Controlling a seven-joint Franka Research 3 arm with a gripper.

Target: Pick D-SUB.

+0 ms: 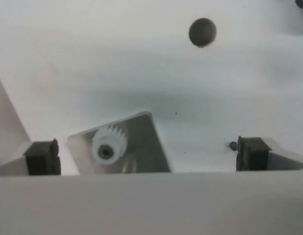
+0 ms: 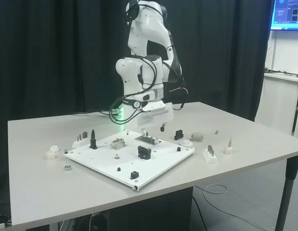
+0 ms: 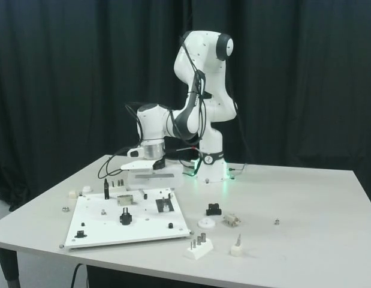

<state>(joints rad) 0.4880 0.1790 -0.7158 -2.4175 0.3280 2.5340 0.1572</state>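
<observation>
The desk (image 3: 305, 198) carries everything. The white Franka arm (image 3: 200, 72) is bolted near its back edge and reaches out over the white assembly board (image 3: 113, 231), which lies toward the opposite edge.

The end effector (image 2: 152, 128) hangs low above the board with its fingers spread wide and nothing in its grasp. In the wrist view the two black pads (image 1: 42, 157) stand well apart.

Directly beneath sits a grey metal plate (image 1: 136, 142) bearing a small white gear (image 1: 106, 146). That is the main hazard: a descent and closure from this pose would likely catch the gear or plate rather than the task's part.

What I take to be the D-SUB (image 3: 232, 219) is the small metallic connector on bare desk just off the board, nearer the desk's middle than any edge. A similar metallic piece (image 3: 125, 198) stands on the board itself. I cannot tell with certainty which is the connector, so the wrong part might be chosen.

A white round part (image 3: 206, 223) lies just beside the loose connector, and a black block (image 3: 213, 209) lies near it. A finger coming down off-centre could nudge either one, or push the low connector across the desk instead of clamping it.
</observation>
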